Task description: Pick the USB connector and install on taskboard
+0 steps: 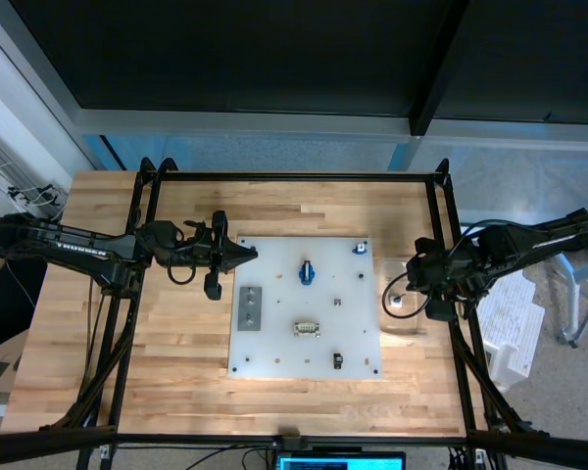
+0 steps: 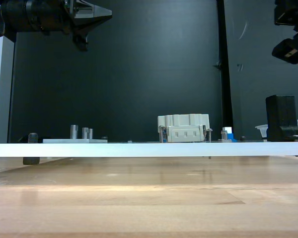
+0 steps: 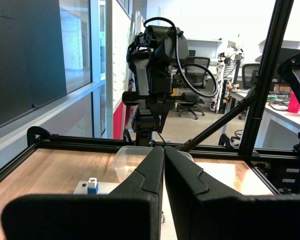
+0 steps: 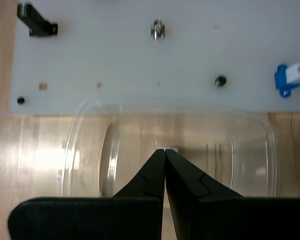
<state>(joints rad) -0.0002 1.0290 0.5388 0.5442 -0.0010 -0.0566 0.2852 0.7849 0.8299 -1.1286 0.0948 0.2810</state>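
taskboard (image 1: pixel 274 343) lies flat at table centre. black socket (image 1: pixel 338 360) stands at its 6 o'clock edge, metal multi-pin connector (image 1: pixel 307 329) just beyond, blue part (image 1: pixel 307 273) farther in. clear tray (image 4: pixel 225 160) sits just beside the board at 3 o'clock, white cube (image 1: pixel 397 302) inside. my right claw (image 4: pixel 165 151) hangs over that tray, fingers pressed together, tips near the cube. my left claw (image 3: pixel 163 149) is raised over the board's 10 o'clock edge, fingers likewise closed on nothing. usb connector: i cannot make it out in any view.
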